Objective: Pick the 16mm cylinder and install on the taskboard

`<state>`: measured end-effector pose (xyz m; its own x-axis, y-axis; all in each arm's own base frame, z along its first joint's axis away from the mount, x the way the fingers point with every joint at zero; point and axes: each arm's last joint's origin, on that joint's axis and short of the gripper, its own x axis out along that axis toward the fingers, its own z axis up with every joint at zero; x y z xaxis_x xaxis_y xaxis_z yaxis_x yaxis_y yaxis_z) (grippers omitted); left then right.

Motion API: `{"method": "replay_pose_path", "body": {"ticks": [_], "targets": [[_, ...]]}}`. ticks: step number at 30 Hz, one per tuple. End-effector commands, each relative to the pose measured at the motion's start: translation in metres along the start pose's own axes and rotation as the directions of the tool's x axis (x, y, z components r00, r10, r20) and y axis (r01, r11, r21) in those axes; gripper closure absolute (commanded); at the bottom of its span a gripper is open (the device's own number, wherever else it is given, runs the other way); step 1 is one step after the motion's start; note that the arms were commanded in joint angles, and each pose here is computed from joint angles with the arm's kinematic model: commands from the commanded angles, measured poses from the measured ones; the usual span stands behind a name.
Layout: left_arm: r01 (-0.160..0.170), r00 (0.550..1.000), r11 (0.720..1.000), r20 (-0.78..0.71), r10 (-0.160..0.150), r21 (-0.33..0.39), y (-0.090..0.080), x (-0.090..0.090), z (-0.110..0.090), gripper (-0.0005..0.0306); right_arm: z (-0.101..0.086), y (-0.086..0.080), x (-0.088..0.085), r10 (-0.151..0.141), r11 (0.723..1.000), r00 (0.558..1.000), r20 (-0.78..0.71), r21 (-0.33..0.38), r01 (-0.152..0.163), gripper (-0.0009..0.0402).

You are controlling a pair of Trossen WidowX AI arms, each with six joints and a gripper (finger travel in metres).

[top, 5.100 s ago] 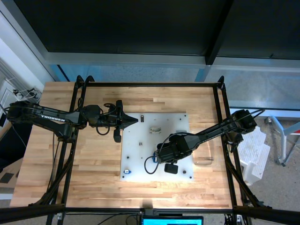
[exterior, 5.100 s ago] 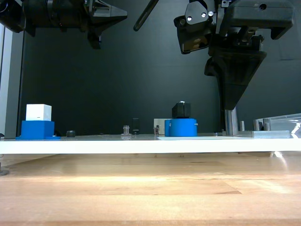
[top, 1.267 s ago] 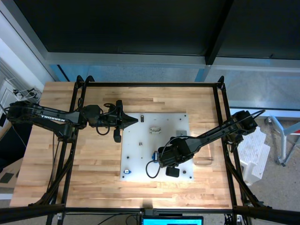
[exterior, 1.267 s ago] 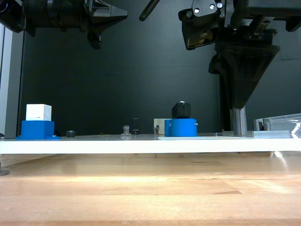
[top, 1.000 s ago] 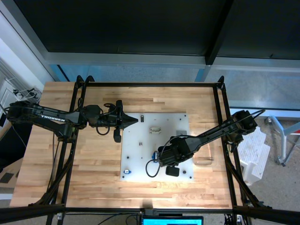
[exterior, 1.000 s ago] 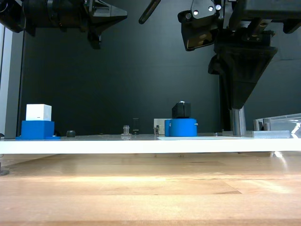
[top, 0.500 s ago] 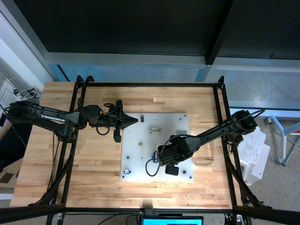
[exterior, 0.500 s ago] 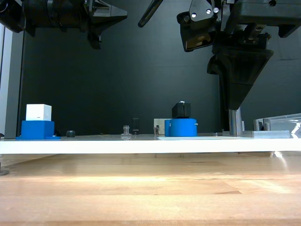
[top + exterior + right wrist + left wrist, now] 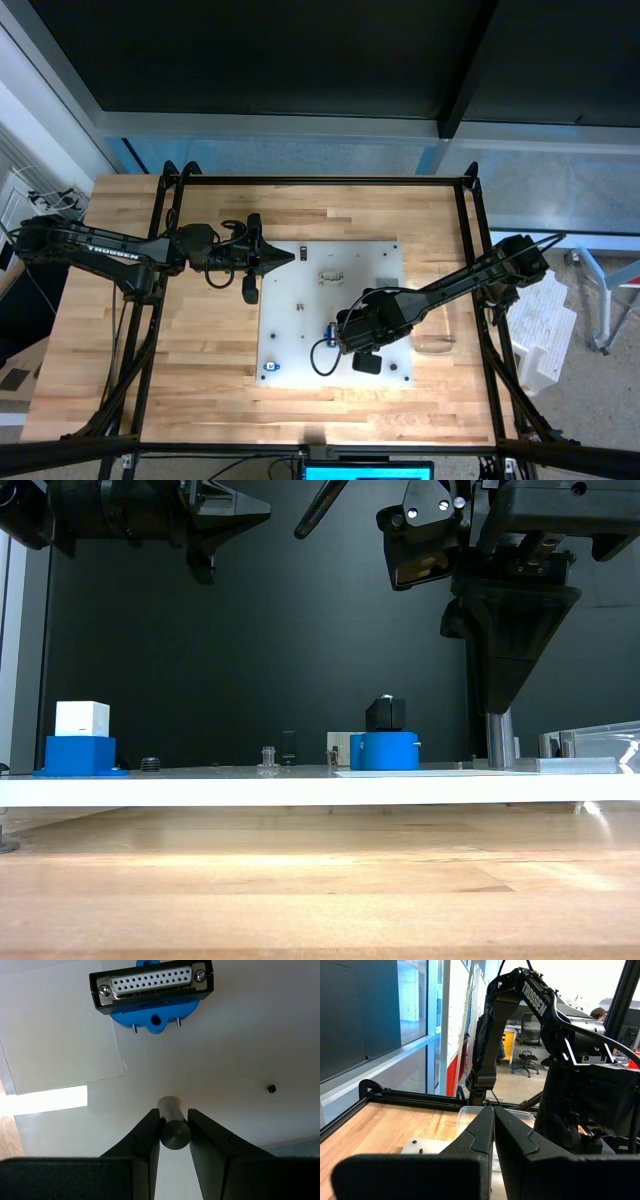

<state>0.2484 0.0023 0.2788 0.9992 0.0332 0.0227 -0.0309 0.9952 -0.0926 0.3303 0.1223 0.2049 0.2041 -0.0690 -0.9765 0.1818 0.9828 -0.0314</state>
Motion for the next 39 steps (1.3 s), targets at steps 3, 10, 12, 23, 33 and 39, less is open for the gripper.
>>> {"method": "replay_pose_path", "body": {"ticks": [3, 10, 12, 23, 33, 39], "targets": [[0.000, 1.000, 1.000, 0.000, 0.000, 0.000, 0.0001, 0.0001, 0.0000, 0.0300, -0.0001, 0.0002, 0.0002, 0.000, 1.000, 1.000, -0.002, 0.004, 0.000, 0.0316], [0.000, 1.000, 1.000, 0.000, 0.000, 0.000, 0.0000, 0.0001, -0.0001, 0.0300, -0.0005, 0.0007, 0.0002, 0.001, 1.000, 1.000, -0.002, 0.006, -0.001, 0.0270], [0.000, 1.000, 1.000, 0.000, 0.000, 0.000, 0.0000, 0.0001, -0.0001, 0.0300, -0.0003, 0.0010, -0.0006, 0.002, 1.000, 1.000, -0.002, 0.005, -0.002, 0.0259], [0.000, 1.000, 1.000, 0.000, 0.000, 0.000, 0.0001, 0.0001, 0.0000, 0.0300, -0.0002, 0.0021, -0.0023, 0.012, 1.000, 1.000, -0.001, 0.004, -0.012, 0.0216], [0.000, 1.000, 1.000, 0.000, 0.000, 0.000, 0.0001, 0.0001, 0.0000, 0.0300, -0.0010, 0.0031, -0.0030, 0.030, 1.000, 1.000, -0.009, 0.002, -0.030, 0.0208], [0.000, 1.000, 1.000, 0.000, 0.000, 0.000, 0.0001, 0.0001, 0.0000, 0.0300, -0.0010, 0.0031, -0.0030, 0.030, 1.000, 1.000, -0.009, 0.002, -0.030, 0.0208]]}}
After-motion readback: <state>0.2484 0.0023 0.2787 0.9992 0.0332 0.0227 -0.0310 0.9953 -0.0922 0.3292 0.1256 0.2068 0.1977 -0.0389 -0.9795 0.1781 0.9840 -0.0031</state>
